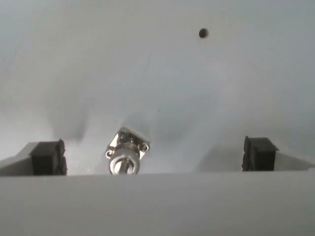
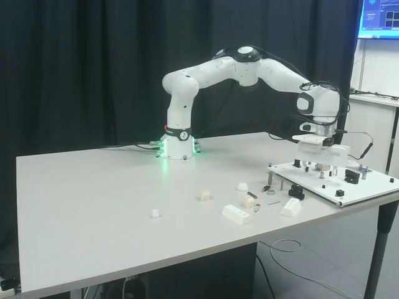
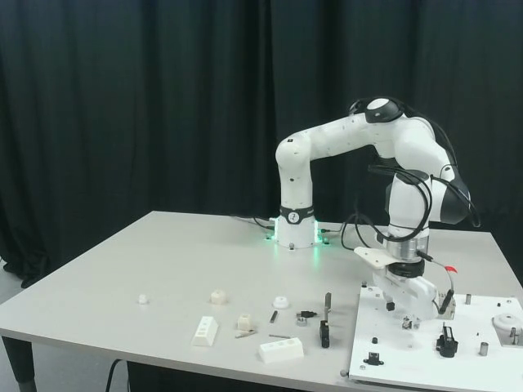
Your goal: Remove BNC.
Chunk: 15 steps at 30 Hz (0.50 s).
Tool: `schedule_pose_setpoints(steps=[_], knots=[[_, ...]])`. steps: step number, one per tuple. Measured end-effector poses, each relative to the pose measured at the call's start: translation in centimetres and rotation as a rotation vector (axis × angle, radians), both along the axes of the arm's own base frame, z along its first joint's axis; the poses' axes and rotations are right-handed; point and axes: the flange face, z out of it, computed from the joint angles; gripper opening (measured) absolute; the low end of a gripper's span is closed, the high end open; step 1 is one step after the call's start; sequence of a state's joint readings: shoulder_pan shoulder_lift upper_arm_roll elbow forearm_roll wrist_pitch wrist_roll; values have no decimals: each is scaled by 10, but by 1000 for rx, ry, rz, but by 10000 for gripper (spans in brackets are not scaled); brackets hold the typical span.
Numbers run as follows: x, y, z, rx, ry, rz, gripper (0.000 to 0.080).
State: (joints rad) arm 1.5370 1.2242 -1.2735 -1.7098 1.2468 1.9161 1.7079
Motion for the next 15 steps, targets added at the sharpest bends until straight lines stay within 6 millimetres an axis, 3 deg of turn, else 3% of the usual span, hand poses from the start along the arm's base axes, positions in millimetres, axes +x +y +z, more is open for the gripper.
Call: schedule_pose_setpoints(steps=[10, 11, 15], knots=[[0, -1, -1, 0, 0, -1, 800], [1, -1, -1, 0, 0, -1, 692], [1, -2, -1, 0, 0, -2, 692]])
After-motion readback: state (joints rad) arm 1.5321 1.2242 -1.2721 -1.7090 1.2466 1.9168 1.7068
